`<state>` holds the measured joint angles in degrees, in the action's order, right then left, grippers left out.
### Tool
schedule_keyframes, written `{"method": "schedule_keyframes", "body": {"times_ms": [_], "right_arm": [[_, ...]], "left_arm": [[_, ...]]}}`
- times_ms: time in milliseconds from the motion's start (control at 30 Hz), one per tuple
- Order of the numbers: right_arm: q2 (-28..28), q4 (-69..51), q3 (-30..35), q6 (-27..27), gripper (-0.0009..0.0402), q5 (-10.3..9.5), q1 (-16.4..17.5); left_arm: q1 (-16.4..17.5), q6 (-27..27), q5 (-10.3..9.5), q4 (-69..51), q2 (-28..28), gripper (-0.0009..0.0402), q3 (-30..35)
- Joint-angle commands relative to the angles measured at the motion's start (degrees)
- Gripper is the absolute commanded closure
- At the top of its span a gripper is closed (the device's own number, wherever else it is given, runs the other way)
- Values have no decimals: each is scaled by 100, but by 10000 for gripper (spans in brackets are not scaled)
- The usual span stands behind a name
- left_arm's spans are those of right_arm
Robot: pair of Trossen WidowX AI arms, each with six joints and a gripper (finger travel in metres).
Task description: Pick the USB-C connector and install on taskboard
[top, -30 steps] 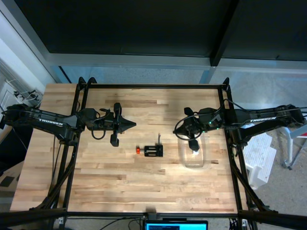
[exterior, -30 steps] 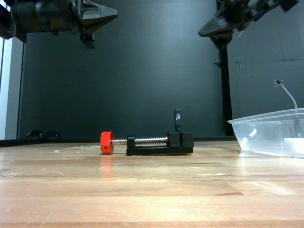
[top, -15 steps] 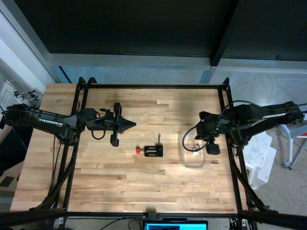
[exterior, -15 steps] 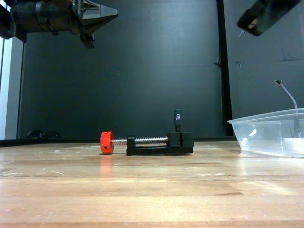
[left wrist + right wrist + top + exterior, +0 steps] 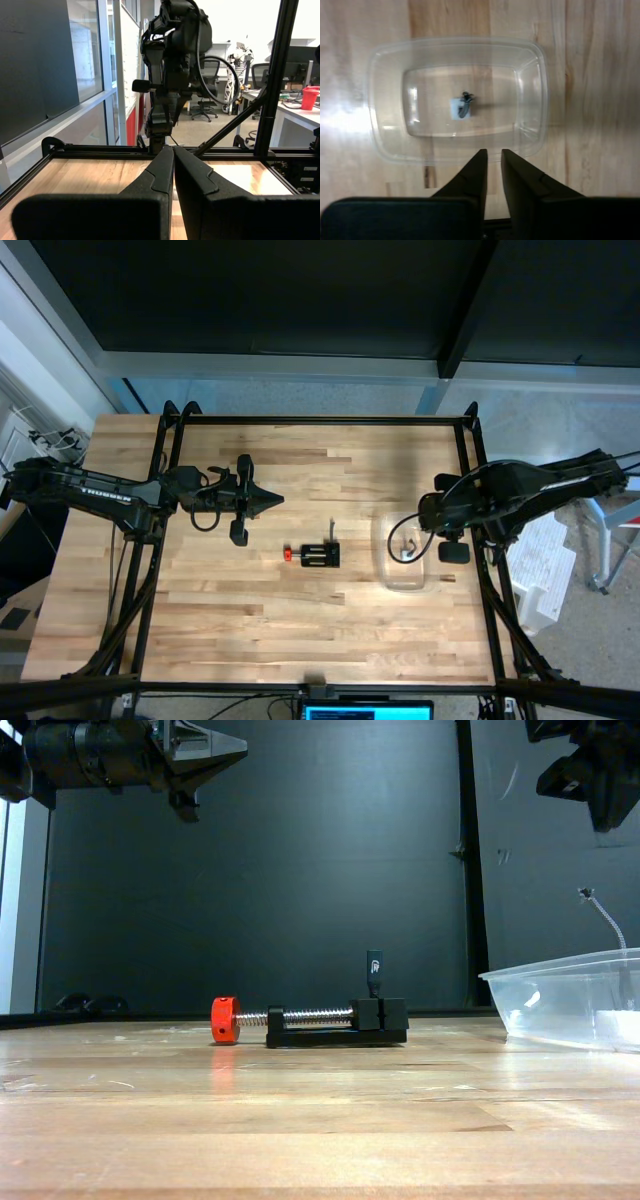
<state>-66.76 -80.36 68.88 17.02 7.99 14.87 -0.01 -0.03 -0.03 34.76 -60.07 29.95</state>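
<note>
The USB-C connector (image 5: 464,107) lies in the middle of the clear tray (image 5: 541,100), near the right edge of the table (image 5: 300,625). It is straight ahead of the right gripper (image 5: 491,152), whose fingers are slightly parted and empty. The left gripper (image 5: 173,150), closed, hangs well apart toward the left edge.

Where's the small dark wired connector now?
High view: the connector lies in the clear plastic tray right of the black taskboard, right gripper above; left gripper hovers left of the taskboard.
</note>
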Motion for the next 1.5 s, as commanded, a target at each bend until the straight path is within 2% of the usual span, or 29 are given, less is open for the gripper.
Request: {"method": "schedule_keyframes", "body": {"times_ms": [33, 100, 200, 367, 467, 567, 867, 1133, 1500], "right_arm": [[-238, 7, -13, 199, 310, 9, 109], [-317, 11, -37, 271, 289, 11, 179], [-350, 160, -195, 367, 258, 140, 273], [-345, 595, -605, 463, 211, 127, 334], [-348, 1014, -861, 461, 196, 83, 343], [-404, 1300, -1102, 461, 192, -22, 352], [-472, 2201, -1799, 459, 193, -157, 435], [-509, 2741, -2234, 457, 200, -157, 457], [-837, 3110, -2404, 304, 201, -203, 457]], "left_arm": [[0, 0, 0, 2, -2, 393, 0], [2, 0, 0, 2, -2, 393, 0], [0, 0, 0, 2, -2, 393, 0], [0, 0, 0, 2, -2, 393, 0], [0, 0, 0, 2, -2, 393, 0], [2, 0, 0, 2, -2, 393, 0], [2, 0, 0, 2, -2, 393, 0], [0, 0, 0, 2, -2, 393, 0], [2, 0, 0, 2, -2, 393, 0]]}}
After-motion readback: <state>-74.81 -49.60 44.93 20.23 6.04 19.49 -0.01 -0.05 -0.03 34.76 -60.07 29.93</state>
